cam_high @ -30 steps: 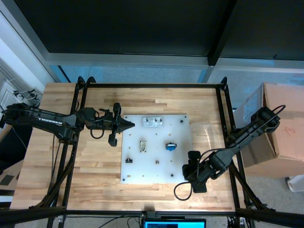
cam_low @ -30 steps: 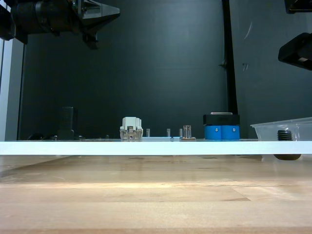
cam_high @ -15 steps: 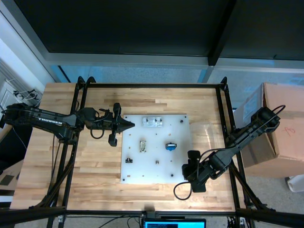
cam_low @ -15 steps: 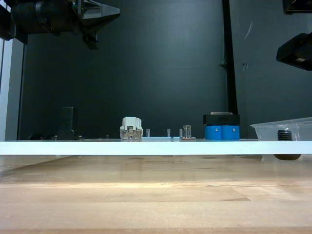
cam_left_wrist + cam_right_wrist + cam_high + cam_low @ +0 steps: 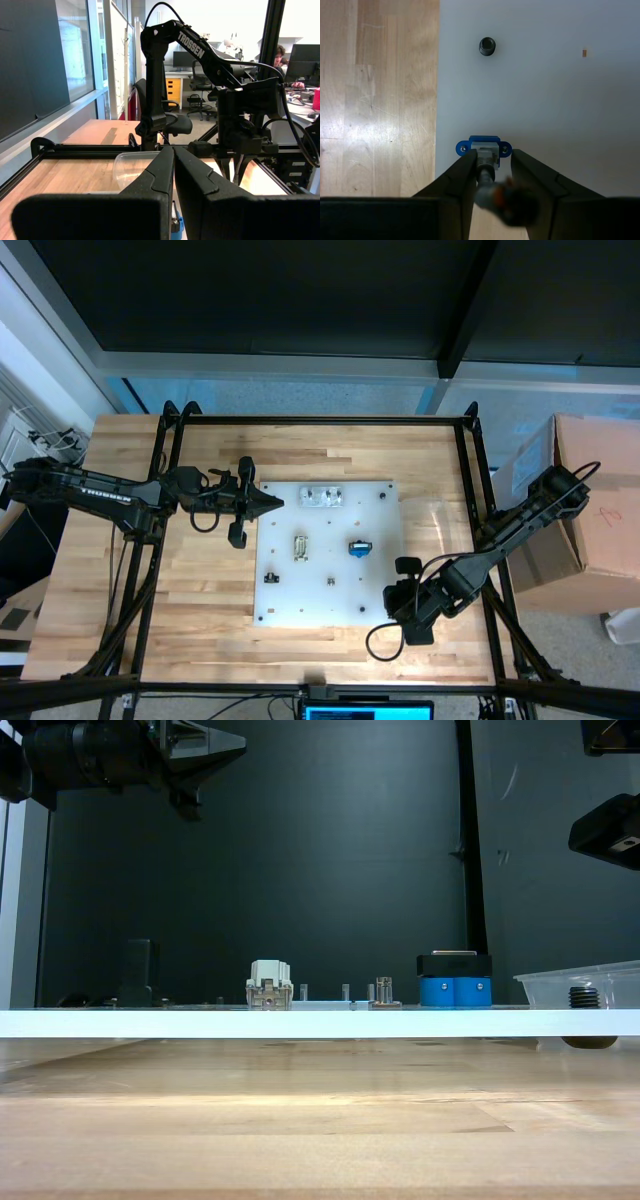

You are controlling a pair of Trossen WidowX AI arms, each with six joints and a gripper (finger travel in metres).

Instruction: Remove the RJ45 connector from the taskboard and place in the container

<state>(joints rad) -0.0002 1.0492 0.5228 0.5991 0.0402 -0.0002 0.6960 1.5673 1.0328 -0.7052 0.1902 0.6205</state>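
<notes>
The grey RJ45 connector (image 5: 486, 152) stands with its short cable in a small blue seat (image 5: 465, 148) near the white taskboard's (image 5: 545, 100) edge. I cannot tell how deep it sits. My right gripper (image 5: 494, 152) is over the board's near right corner (image 5: 405, 602), open. Its fingers flank the connector, the left one against it and a small gap on the other side. In the high view the arm hides the connector. My left gripper (image 5: 272, 503) hovers shut above the board's far left edge, holding nothing (image 5: 174, 165).
A clear plastic container (image 5: 131, 167) stands right of the board (image 5: 560, 982). On the board are a black corner screw (image 5: 487, 46), a white connector (image 5: 300, 545), a blue and black block (image 5: 359, 548) and a silver part (image 5: 323, 498). Black frame rails surround the wooden table.
In the low view my right gripper has sunk very slightly. The connector and my left arm have not moved.
</notes>
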